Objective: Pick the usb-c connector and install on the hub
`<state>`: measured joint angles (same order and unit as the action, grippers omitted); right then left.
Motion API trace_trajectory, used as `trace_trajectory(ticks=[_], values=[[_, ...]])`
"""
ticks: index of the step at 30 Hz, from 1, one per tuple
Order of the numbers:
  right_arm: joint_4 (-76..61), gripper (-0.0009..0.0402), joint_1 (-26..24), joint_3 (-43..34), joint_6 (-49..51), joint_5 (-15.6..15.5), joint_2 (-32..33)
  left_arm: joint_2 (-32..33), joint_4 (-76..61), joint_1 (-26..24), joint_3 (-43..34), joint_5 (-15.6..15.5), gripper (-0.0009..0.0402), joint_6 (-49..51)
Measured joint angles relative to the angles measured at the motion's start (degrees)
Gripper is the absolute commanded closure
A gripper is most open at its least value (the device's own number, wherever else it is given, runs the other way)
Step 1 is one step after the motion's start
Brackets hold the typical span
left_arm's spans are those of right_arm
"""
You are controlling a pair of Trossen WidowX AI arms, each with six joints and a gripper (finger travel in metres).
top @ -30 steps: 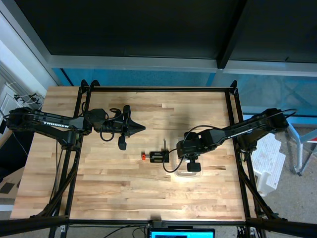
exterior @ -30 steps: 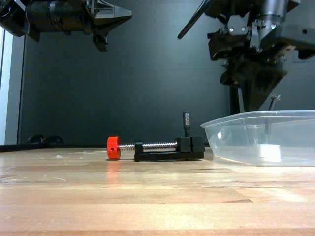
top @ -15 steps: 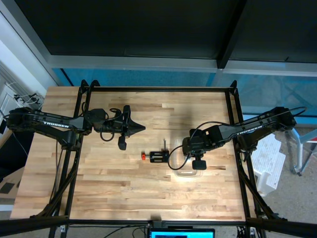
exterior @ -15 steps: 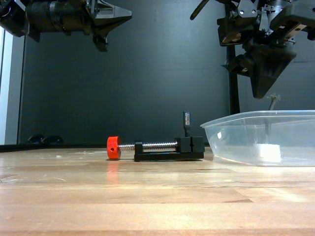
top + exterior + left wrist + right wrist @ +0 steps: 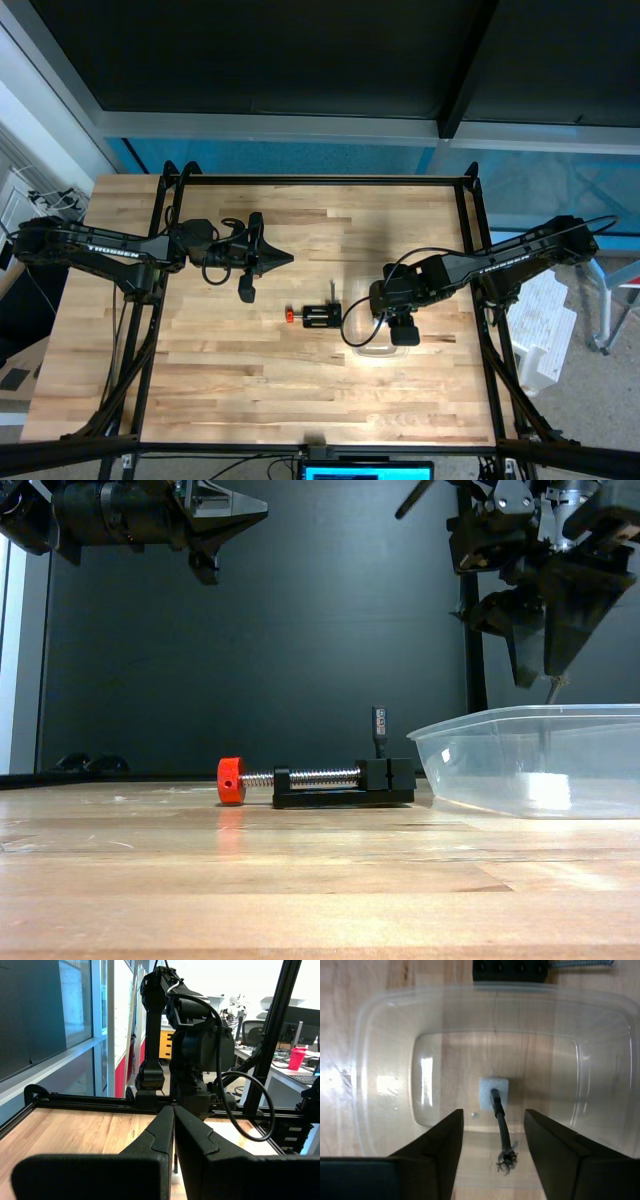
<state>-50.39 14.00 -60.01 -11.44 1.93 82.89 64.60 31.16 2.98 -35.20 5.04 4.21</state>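
The usb-c connector (image 5: 498,1115) is a short black cable stub with a frayed end, standing upright in a white foam block (image 5: 493,1089) inside a clear plastic tub (image 5: 365,1025). It is not held. My right gripper (image 5: 493,1112) hangs open straight above it, one finger on each side; in the low view the right gripper (image 5: 545,670) is just over the frayed tip (image 5: 553,685). The hub (image 5: 379,723) stands upright in a small black vise (image 5: 318,316) with a red knob. My left gripper (image 5: 285,259) is shut and empty, high over the table's left half.
The tub (image 5: 372,349) sits just right of the vise, on the wooden table. A black frame (image 5: 320,180) runs around the table's edges. The vise's red knob (image 5: 231,780) points left.
My right gripper has gone from shut to open, risen a little and shifted right over the tub. The connector stays in its foam block. The left arm has not moved.
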Motion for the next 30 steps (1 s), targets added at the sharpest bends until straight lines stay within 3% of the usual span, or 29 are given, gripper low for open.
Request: trace_trajectory(ticks=[8,30], values=[[0.4,0.0197,0.3,1.4,0.0,1.5,0.1,0.0,0.0,0.0,0.0,0.0,0.0393,0.0],[11.9,0.0197,0.6,9.9,-0.5,1.7,0.7,0.0,0.0,0.0,0.0,0.0,0.0393,0.0]])
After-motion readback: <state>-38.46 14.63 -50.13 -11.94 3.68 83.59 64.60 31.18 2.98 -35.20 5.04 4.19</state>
